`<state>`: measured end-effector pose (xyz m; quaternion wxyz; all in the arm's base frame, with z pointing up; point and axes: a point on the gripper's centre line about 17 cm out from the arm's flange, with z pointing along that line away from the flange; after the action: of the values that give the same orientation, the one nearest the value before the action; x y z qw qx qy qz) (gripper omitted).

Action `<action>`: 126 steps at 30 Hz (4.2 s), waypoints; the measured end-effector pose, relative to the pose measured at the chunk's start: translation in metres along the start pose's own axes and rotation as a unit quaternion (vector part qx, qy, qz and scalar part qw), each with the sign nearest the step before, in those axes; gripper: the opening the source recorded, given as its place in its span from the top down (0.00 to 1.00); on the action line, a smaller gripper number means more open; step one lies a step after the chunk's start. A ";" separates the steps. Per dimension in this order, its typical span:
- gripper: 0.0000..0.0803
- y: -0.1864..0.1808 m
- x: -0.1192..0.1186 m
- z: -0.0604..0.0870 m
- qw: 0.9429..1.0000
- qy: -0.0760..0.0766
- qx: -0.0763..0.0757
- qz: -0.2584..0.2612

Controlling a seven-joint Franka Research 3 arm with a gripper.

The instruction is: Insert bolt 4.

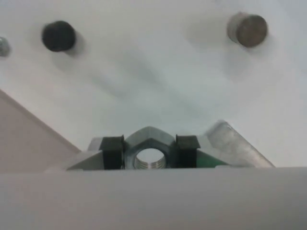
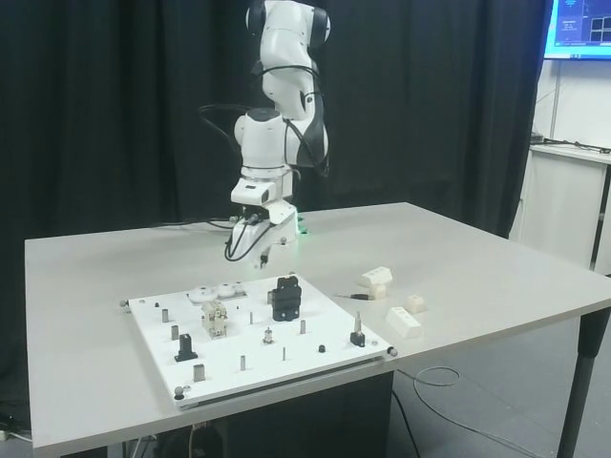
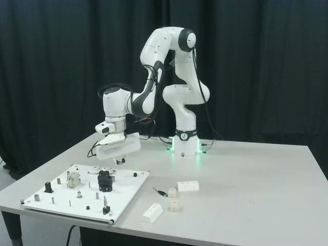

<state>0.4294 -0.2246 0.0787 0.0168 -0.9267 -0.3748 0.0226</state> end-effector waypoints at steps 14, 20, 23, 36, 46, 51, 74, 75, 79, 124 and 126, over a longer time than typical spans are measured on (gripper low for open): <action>0.72 -0.028 0.012 -0.010 0.999 -0.021 0.029 -0.019; 0.72 -0.038 0.016 -0.013 0.997 -0.036 0.034 -0.053; 0.72 -0.040 0.019 -0.014 0.996 -0.043 0.033 -0.072; 0.72 -0.039 0.019 -0.013 0.989 -0.057 0.025 -0.132; 0.72 -0.035 0.017 0.001 0.991 -0.049 0.005 -0.127; 0.72 -0.036 0.024 0.011 0.991 -0.037 -0.005 -0.127; 0.72 -0.042 0.024 0.024 0.989 -0.011 0.000 -0.147; 0.72 -0.041 0.024 0.023 0.989 -0.009 -0.001 -0.146; 0.72 -0.040 0.027 0.020 0.990 -0.001 -0.003 -0.139; 0.72 -0.053 0.043 0.021 0.994 0.007 0.002 -0.107; 0.72 -0.053 0.044 0.022 0.994 0.007 0.001 -0.106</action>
<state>0.4232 -0.1558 0.0581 0.0224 -0.8817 -0.4710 0.0148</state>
